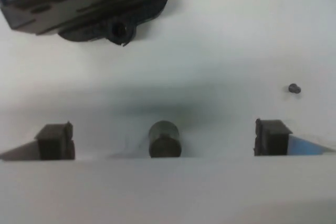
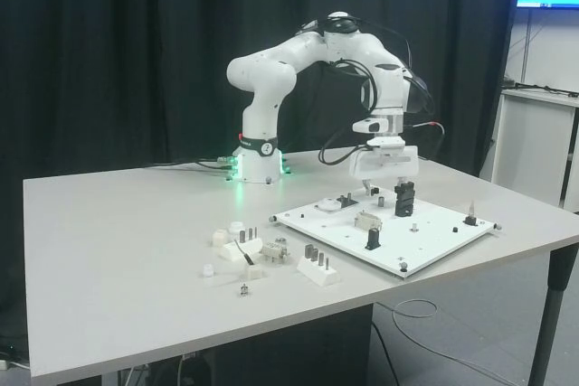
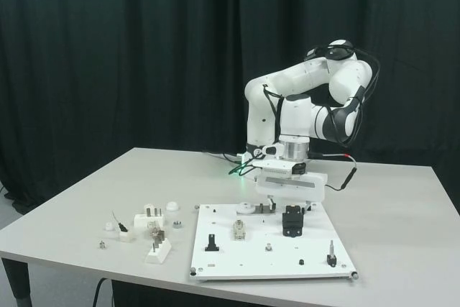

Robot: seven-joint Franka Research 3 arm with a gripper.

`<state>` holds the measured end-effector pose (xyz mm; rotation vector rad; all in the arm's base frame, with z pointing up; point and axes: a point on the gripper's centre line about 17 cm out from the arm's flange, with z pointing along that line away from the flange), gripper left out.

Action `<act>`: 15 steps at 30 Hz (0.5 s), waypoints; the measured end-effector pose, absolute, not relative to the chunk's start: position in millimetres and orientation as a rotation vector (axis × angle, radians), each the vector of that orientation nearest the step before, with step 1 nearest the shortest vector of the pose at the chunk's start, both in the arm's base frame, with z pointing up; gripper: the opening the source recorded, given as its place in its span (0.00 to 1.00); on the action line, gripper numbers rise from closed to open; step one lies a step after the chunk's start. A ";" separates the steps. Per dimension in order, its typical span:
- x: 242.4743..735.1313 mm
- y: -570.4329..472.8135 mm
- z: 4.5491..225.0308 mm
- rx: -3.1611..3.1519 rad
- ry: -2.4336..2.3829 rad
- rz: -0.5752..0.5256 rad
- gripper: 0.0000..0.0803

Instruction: Pick medium gear.

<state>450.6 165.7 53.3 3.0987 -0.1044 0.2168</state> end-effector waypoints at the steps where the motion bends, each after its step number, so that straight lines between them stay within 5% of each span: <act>1: 451.1 165.7 53.6 3.098 -0.106 0.219 0.89; 4: 452.9 165.6 54.9 3.097 -0.111 0.228 0.89; 5: 453.5 165.5 55.4 3.096 -0.112 0.231 0.97; 15: 458.6 163.5 62.4 3.096 -0.122 0.253 0.99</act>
